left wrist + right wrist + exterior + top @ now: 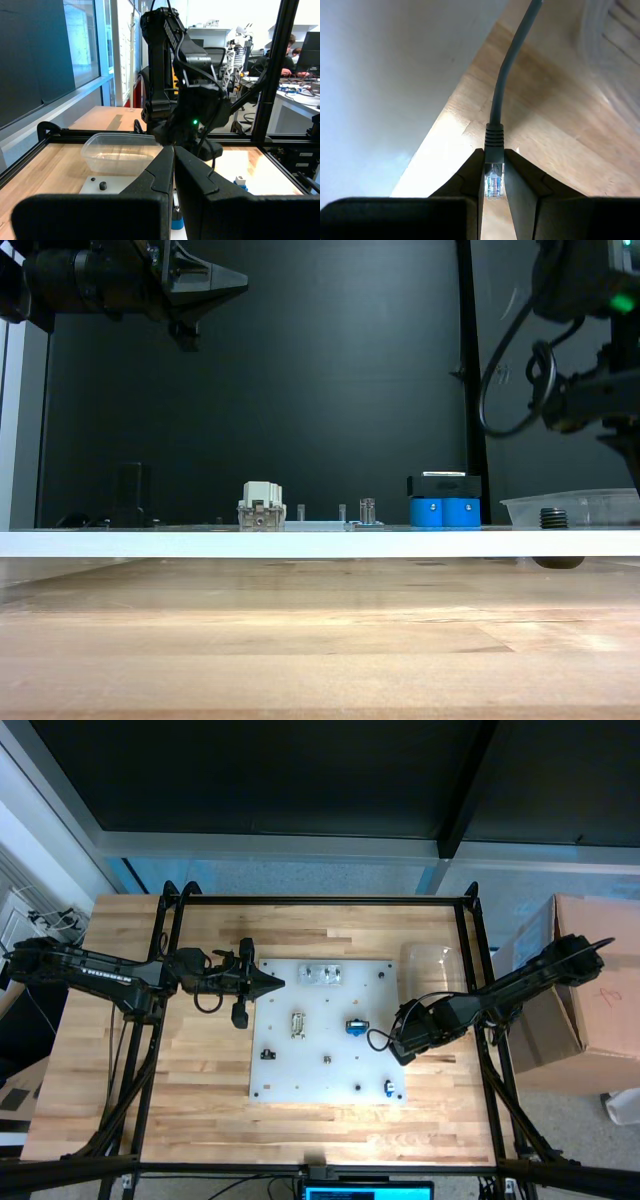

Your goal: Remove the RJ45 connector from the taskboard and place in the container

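The RJ45 connector (493, 181), a clear plug with a grey boot and grey cable (507, 75), is held between the fingers of my right gripper (494, 160), clear of the board. That gripper (400, 1050) hangs over the right edge of the white taskboard (300, 1070), above the line where board meets wood. The clear plastic container (432, 968) stands just behind it, off the board's back right corner. My left gripper (272, 983) is raised over the board's back left edge and points right with its fingers (165, 165) shut on nothing.
On the board sit a beige connector block (297, 1023), a blue part (356, 1026) and another blue part (389, 1088) near the front right. A black frame (320, 901) rings the table. A cardboard box (590, 990) stands off to the right.
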You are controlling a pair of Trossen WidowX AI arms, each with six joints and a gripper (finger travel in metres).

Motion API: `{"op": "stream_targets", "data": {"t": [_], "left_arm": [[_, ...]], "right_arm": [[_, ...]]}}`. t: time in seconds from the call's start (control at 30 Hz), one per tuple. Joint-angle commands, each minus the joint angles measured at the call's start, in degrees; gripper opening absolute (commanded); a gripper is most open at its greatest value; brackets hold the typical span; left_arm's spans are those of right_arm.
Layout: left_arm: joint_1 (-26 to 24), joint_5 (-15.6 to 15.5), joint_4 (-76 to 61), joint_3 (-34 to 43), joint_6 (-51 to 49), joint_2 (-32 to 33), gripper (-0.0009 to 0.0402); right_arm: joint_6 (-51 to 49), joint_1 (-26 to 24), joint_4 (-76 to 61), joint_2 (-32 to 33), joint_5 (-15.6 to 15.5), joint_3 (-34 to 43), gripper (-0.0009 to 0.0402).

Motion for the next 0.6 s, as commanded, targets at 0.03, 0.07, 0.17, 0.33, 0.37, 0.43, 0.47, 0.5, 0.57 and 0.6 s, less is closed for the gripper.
{"op": "stream_targets", "data": {"t": [0.03,0.07,0.17,0.33,0.37,0.43,0.47,0.5,0.57,0.6], "left_arm": [[0.0,0.0,0.02,0.02,0.02,0.02,0.0],[0.02,0.02,0.02,0.02,0.02,0.02,0.0],[0.0,0.02,0.02,0.02,0.02,0.02,0.0],[0.02,0.0,0.04,0.02,0.02,0.02,0.0],[0.0,0.02,0.02,0.02,0.02,0.02,0.0],[0.02,0.02,0.02,0.02,0.02,0.02,0.0],[0.0,0.0,0.02,0.02,0.02,0.02,0.0],[0.02,0.0,0.02,0.02,0.02,0.02,0.0],[0.0,0.0,0.02,0.02,0.02,0.02,0.0],[0.0,0.02,0.02,0.02,0.02,0.02,0.0]], "right_arm": [[-1.31,-0.09,-2.89,-1.92,1.38,2.62,0.0],[-1.62,-0.26,-3.98,-2.56,2.29,3.37,0.0],[-2.27,-1.25,-7.52,-4.07,4.7,5.27,0.0],[-4.02,-4.22,-11.13,-6.69,5.81,5.79,0.0],[-4.48,-4.96,-11.58,-7.17,6.25,5.79,0.0],[-5.81,-6.69,-12.85,-8.04,7.3,5.77,0.0],[-6.23,-7.69,-13.75,-8.52,7.34,5.66,0.0],[-6.75,-8.87,-14.6,-8.94,7.32,5.49,0.0],[-7.61,-11.37,-16.48,-9.79,7.63,4.81,0.0001],[-9.09,-12.57,-17.14,-10.23,7.63,4.31,0.0002]]}}
